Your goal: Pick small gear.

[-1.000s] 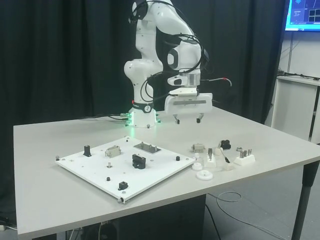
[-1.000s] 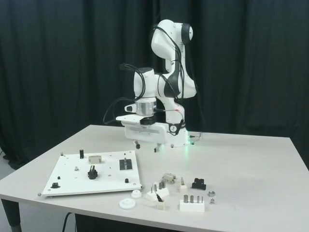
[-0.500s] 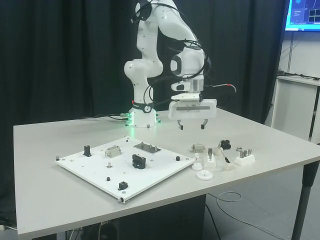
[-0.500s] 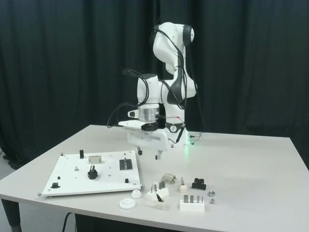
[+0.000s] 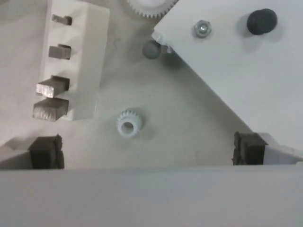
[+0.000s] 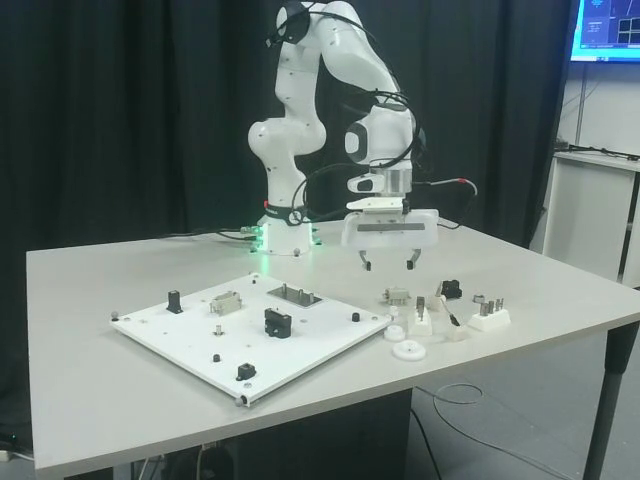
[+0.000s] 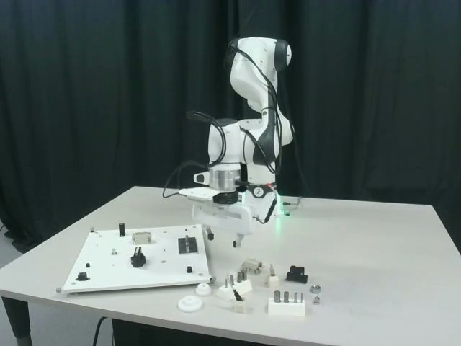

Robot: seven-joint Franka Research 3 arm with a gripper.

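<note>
A grey table (image 6: 90, 300) fills the scene, seen from two room cameras and one wrist camera. Nearest the front edge in the first room view lies a large white gear (image 6: 407, 351), flat on the table. Just behind it sits the small gear (image 6: 394, 333), also white, resting flat beside the corner of a white assembly board (image 6: 330, 335). In the second room view the small gear (image 7: 204, 290) lies just off the board's (image 7: 162, 268) near corner, with the large gear (image 7: 189, 304) in front of it. The wrist view shows the small gear (image 5: 128, 124) alone on bare table, teeth visible around a round centre hole, between a white block holding grey pegs (image 5: 78, 59) and the board's edge (image 5: 222, 71). A black knob (image 5: 262, 21) and a metal nut (image 5: 202, 29) sit on the board.

Beside the gears stand small white holders with metal pins (image 6: 490, 312) and a black part (image 6: 451, 289).

Farther back, the gripper (image 6: 385, 262) hangs in the air above the table, fingers spread apart and holding nothing, well above the small gear. In the second room view the gripper (image 7: 222, 238) hovers behind the cluster of parts. Behind it rises the white arm (image 6: 300, 120), its base lit green (image 6: 262, 235), before a black curtain (image 6: 120, 100).
</note>
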